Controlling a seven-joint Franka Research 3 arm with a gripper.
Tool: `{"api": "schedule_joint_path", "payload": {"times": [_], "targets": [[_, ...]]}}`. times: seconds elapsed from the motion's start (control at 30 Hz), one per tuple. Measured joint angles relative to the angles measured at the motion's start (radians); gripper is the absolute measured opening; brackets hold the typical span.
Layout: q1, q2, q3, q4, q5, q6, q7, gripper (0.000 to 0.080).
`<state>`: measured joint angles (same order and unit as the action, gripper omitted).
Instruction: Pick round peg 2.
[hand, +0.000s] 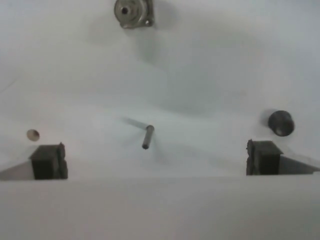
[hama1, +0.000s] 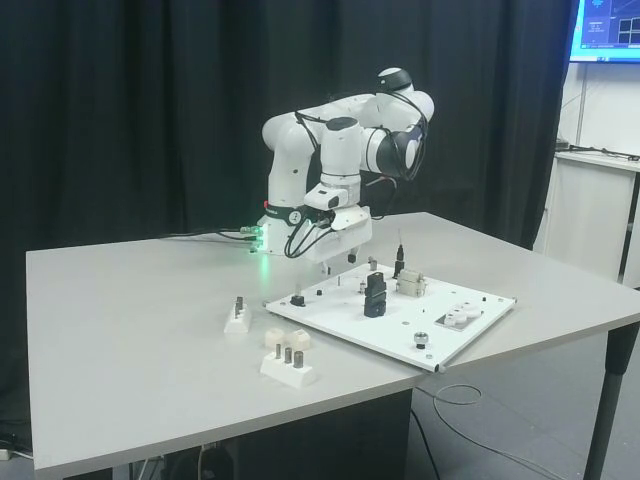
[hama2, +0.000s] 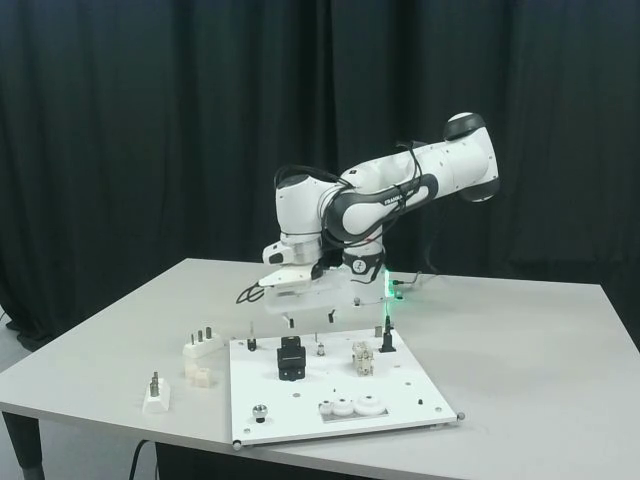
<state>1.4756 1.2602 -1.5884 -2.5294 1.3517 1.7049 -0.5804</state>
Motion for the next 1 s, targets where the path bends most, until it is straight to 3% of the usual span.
{"api": "schedule_joint_path", "payload": {"times": [0.53,1.0], "targets": [[-0.001,0.0,-0.02,0.015,0.0,0.046,0.001,0.08],[-0.025,-0.003,-0.021,0.052,0.011,0.215,0.031,0.08]]}}
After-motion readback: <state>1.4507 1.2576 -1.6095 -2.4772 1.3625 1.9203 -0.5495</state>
